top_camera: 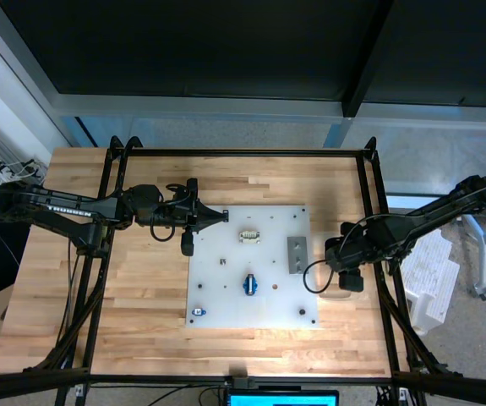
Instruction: Pick the 16mm cylinder and install on the taskboard
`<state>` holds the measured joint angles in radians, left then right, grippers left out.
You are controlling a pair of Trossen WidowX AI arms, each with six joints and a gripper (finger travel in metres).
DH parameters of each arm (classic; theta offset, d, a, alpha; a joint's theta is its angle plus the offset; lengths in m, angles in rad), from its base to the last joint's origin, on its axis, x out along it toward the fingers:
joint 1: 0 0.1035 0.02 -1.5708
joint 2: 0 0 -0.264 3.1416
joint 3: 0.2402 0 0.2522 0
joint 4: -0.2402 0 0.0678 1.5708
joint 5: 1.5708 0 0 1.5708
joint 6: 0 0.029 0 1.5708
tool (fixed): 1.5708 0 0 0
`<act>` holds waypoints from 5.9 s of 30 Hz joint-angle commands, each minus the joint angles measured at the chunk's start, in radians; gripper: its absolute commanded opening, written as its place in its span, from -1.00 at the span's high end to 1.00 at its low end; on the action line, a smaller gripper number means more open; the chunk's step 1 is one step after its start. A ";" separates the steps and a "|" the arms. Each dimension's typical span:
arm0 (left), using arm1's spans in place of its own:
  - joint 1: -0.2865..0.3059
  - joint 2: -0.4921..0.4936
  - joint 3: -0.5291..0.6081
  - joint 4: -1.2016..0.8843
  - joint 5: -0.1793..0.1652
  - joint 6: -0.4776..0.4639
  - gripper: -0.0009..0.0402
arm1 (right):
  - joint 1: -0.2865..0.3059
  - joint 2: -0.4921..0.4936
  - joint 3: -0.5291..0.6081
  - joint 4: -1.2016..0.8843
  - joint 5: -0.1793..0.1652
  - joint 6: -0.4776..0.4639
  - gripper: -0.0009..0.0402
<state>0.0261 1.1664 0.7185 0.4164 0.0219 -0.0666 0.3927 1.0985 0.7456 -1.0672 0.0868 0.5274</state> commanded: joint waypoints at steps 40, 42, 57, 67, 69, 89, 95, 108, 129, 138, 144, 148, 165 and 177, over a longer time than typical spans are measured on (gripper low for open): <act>0.000 0.000 0.000 0.000 0.000 0.000 0.96 | 0.007 0.056 -0.133 0.183 -0.001 0.052 0.41; 0.000 0.000 0.000 0.000 0.000 0.000 0.96 | 0.007 0.056 -0.133 0.180 -0.001 0.052 0.48; 0.000 0.000 0.000 0.000 0.000 0.000 0.96 | 0.007 0.053 -0.082 0.140 -0.001 0.048 0.94; 0.000 0.000 0.000 0.000 0.000 0.000 0.96 | 0.007 0.053 0.085 -0.043 -0.003 0.048 0.92; 0.000 0.000 0.000 0.000 0.000 0.000 0.96 | 0.007 0.053 0.121 -0.079 -0.003 0.048 0.92; 0.000 0.000 0.000 0.000 0.000 0.000 0.96 | 0.006 0.185 0.224 -0.005 -0.006 0.040 0.92; 0.000 0.000 0.000 0.000 0.000 0.000 0.96 | 0.006 0.274 0.297 -0.002 -0.005 0.034 0.92; 0.000 0.000 0.000 0.000 0.000 0.000 0.96 | -0.019 0.444 0.447 0.006 -0.011 -0.010 0.92; 0.000 0.000 0.000 0.000 0.000 0.000 0.96 | -0.049 0.697 0.687 0.018 -0.010 -0.046 0.92; 0.000 0.000 0.000 0.000 0.000 0.000 0.96 | -0.051 0.743 0.728 0.025 -0.011 -0.046 0.92; 0.000 0.000 0.000 0.000 0.000 0.000 0.96 | -0.050 0.743 0.713 0.040 -0.010 -0.045 0.92; 0.000 0.000 0.000 0.000 0.000 0.000 0.96 | -0.050 0.743 0.701 0.064 -0.010 -0.045 0.92; 0.000 0.000 0.000 0.000 0.000 0.000 0.96 | -0.050 0.776 0.683 0.098 -0.009 -0.046 0.92; 0.000 0.000 0.000 0.000 0.000 0.000 0.96 | -0.050 0.794 0.682 0.111 -0.013 -0.045 0.92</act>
<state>0.0261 1.1667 0.7185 0.4164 0.0219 -0.0666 0.3428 1.8881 1.4284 -0.9550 0.0742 0.4820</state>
